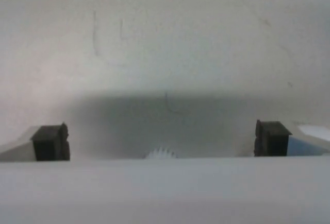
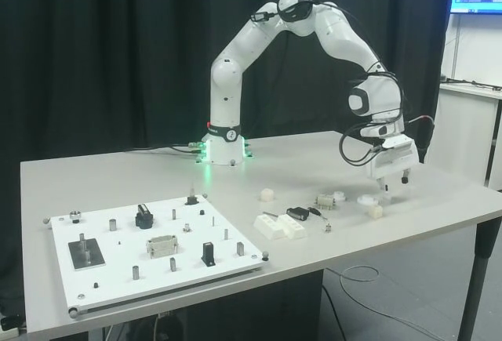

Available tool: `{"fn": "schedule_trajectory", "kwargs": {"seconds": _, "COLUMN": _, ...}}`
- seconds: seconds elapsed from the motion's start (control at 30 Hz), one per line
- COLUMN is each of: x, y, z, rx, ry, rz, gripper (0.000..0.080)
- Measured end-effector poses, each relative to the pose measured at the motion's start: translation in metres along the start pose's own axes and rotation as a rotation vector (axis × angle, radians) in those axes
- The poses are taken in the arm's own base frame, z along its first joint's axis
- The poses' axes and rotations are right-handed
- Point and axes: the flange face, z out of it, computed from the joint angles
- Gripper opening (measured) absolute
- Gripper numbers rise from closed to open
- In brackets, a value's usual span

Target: Remove square peg 4.

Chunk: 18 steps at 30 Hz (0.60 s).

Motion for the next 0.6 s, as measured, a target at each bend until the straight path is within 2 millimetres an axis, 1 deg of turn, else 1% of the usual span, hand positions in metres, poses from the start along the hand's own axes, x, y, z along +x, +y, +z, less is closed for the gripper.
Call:
{"fn": "schedule_trajectory", "kwargs": {"seconds": 0.3, "x": 0.012, "y": 0.000, "z": -0.007, "rx": -0.010, "ry": -0.009, "rz": 0.048, "gripper": 0.0800}}
{"fn": "schedule_trajectory", "kwargs": {"seconds": 0.6, "x": 0.018, "y": -0.001, "z": -0.011, "rx": -0.012, "ry": -0.010, "rz": 0.075, "gripper": 0.0800}}
